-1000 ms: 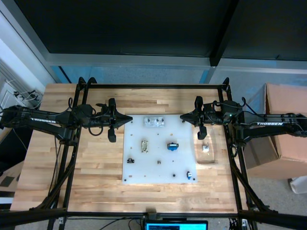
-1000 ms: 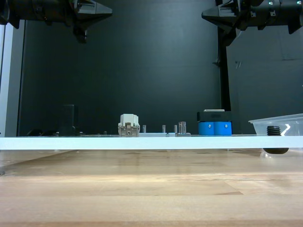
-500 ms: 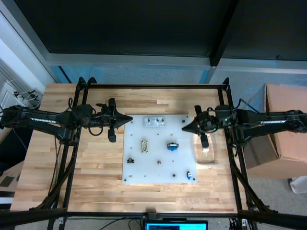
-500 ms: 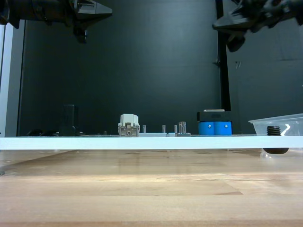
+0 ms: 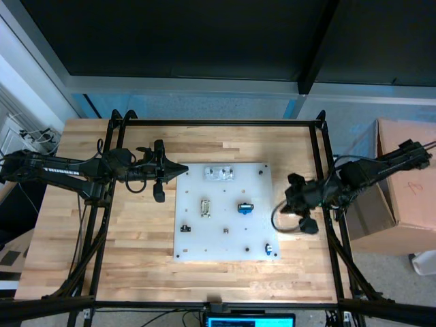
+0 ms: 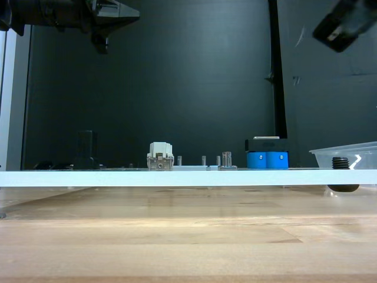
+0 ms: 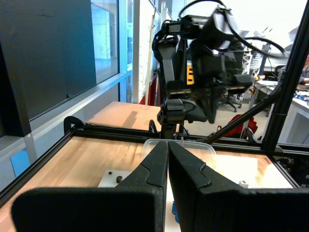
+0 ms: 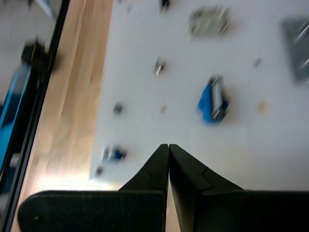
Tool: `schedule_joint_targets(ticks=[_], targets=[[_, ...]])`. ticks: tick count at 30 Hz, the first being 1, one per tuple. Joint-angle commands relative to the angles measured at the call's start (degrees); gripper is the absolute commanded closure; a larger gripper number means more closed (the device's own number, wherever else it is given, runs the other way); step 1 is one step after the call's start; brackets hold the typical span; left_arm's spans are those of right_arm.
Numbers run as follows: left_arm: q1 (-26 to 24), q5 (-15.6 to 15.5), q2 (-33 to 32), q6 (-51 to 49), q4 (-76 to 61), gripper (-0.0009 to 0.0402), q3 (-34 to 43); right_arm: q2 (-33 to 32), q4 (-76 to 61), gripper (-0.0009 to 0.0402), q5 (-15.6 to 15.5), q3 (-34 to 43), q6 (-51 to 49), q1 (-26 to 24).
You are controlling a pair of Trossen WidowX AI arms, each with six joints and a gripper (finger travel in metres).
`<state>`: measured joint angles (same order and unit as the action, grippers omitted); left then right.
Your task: Pick the RJ45 connector and install on the taskboard
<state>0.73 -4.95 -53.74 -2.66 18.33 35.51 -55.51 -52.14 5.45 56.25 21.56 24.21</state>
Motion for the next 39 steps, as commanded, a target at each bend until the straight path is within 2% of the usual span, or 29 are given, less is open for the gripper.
schedule_joint_targets(ticks=[1,11,15,23,30,39], targets=[[0.02,0.02,0.00,0.00,0.00,0.0393,0.00,-1.97,-3.28,0.0393,0.11,1.49,4.11,4.74],[0.00,0.02,0.00,0.00,0.00,0.0393,0.00,-3.28,-9.84,0.0393,0.13,2.40,18.86,18.49],[0.00,0.02,0.00,0.00,0.00,0.0393,0.00,-3.28,-12.44,0.0391,0.59,2.40,23.21,22.18],[0.02,0.02,0.00,0.00,0.00,0.0393,0.00,-4.87,-15.76,0.0348,0.39,3.56,25.97,23.61],[0.02,0.02,0.00,0.00,0.00,0.0393,0.00,-10.73,-20.11,0.0321,-1.03,5.46,25.66,25.38],[0.02,0.02,0.00,0.00,0.00,0.0393,0.00,-17.79,-20.41,0.0253,-0.50,5.38,27.39,26.97]])
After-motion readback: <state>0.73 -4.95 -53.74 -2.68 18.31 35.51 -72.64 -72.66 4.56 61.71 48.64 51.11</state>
